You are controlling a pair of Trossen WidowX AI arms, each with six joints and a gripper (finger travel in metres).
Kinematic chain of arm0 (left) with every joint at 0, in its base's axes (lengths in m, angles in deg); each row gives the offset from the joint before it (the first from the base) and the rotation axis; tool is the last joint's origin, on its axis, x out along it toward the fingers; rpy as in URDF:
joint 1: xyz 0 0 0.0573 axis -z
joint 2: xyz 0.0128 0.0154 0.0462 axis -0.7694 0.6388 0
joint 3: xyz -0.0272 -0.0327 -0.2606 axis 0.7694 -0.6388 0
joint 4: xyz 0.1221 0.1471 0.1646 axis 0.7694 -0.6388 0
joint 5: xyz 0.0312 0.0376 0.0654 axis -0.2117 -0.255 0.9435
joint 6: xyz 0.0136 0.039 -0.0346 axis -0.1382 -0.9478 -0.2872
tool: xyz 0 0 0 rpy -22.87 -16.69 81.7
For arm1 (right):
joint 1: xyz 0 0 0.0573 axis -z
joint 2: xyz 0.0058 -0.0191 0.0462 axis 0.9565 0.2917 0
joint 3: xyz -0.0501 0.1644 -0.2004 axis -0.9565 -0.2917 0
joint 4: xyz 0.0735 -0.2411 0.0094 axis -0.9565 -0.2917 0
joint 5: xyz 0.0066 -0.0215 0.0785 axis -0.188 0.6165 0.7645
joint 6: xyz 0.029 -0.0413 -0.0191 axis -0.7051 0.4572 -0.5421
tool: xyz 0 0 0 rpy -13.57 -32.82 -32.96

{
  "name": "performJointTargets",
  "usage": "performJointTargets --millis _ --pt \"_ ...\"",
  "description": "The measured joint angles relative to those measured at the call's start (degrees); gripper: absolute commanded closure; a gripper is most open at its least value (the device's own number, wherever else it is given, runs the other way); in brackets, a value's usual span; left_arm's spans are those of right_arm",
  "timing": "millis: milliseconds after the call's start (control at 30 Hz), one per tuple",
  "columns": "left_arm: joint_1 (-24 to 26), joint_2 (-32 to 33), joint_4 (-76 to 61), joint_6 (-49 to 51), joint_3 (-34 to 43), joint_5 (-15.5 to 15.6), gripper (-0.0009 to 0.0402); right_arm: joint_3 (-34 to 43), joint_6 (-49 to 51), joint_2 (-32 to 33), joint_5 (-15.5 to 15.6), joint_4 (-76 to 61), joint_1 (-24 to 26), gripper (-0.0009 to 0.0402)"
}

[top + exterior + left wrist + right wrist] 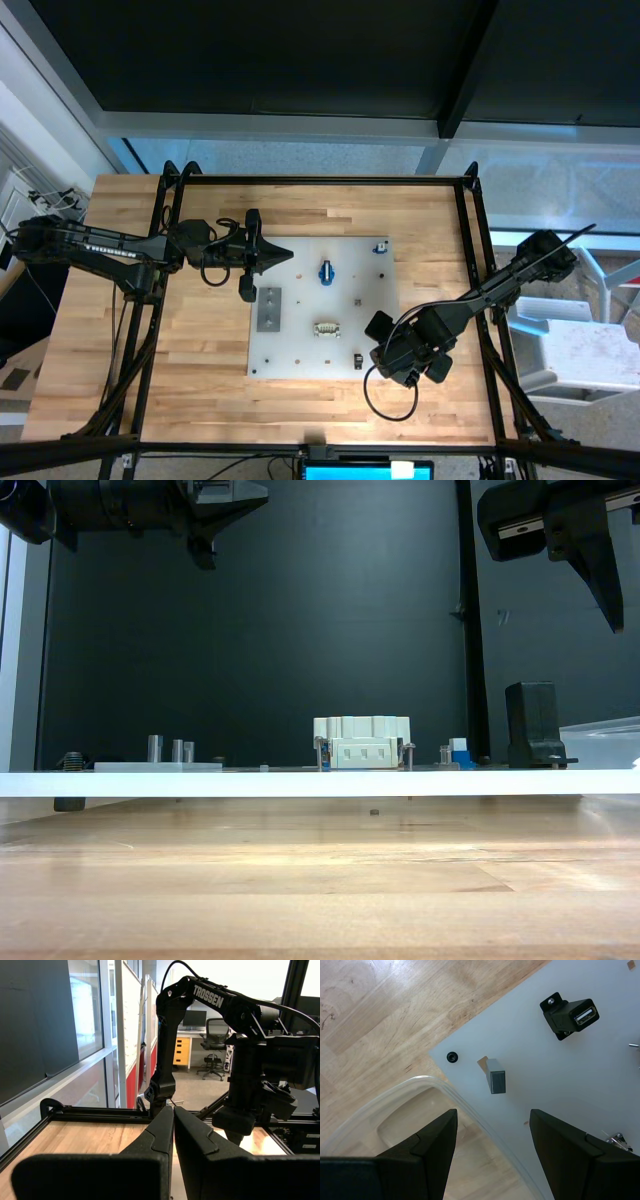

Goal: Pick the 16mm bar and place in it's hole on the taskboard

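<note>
Silvery pegs (155, 748), 3, stand upright in the left block (268, 308); we cannot tell which is the 16mm bar. Far-left, the left gripper (173, 1108) has fingers together; near-right, the right gripper (492, 1111) has fingers apart.

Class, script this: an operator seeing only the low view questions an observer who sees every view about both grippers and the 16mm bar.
Operator: Left fingers?
Observer: The left gripper is shut, empty, over the taskboard's far left corner.
Operator: Right?
Observer: The right gripper is open, empty, above the near right corner.
Operator: The 16mm bar?
Observer: Neither holds it. Pegs stand on a grey block at the board's left; I cannot tell which it is.
</note>
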Motion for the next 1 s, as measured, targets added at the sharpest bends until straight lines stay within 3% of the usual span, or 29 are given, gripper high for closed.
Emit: performJointTargets --millis 567,700,1000 --pt "0.0 0.0 0.0 0.0 0.0 0.0 0.0393 0.0 -4.9 1.6 0.0 1.7 -0.1 0.0194" --pt "0.0 0.0 0.0 0.0 0.0 0.0 0.0393 0.0 -8.2 3.5 0.0 3.9 0.1 0.0201" --pt "0.0 0.0 0.0 0.0 0.0 0.0 0.0393 -0.9 -5.6 5.2 0.0 5.4 0.2 0.0228"
